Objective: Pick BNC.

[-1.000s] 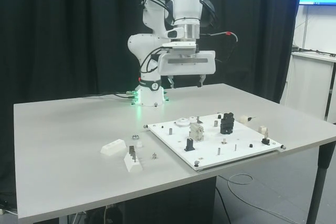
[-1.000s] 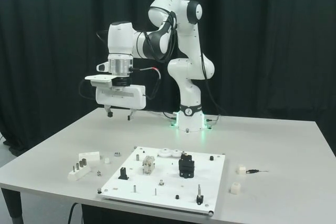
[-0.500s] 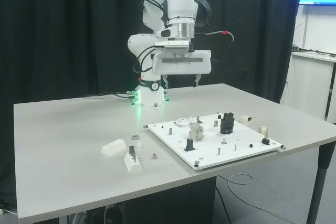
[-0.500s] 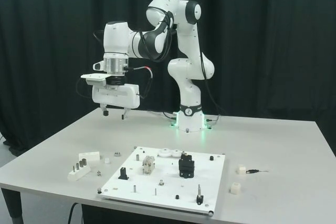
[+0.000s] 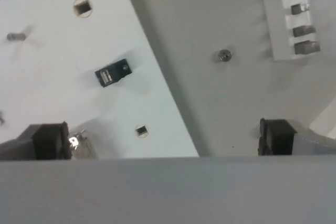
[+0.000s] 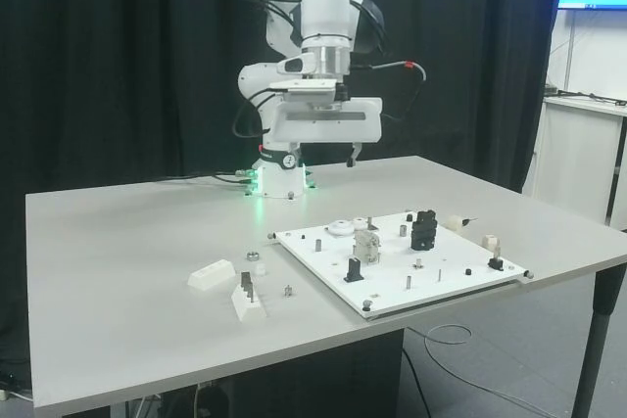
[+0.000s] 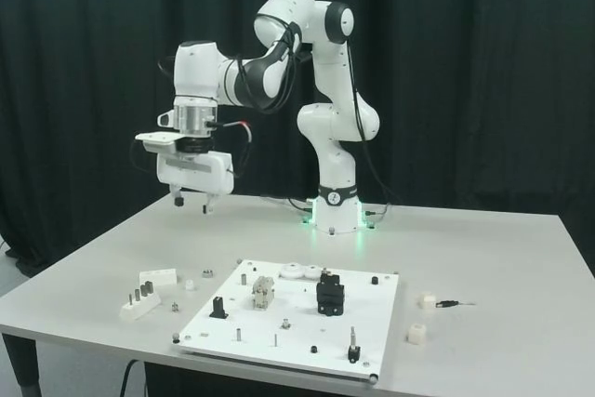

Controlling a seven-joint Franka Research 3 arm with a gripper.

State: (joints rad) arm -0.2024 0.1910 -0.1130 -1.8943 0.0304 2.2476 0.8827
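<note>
Grey counter (image 6: 118, 242) carries everything. White arm (image 6: 318, 7) is bolted at the counter's back and reaches fwd. White board (image 6: 441, 286) w/ small fittings lies flat near the front edge. Claw (image 6: 318, 154) hangs high above the counter, fingers spread wide; in wrist view it sits over the board's edge. White holder block (image 6: 247, 299) w/ upright pins rests on the counter beside the board. BNC (image 6: 287, 290), prob. the small metal part, stands btw block and board, apart from the claw.
</note>
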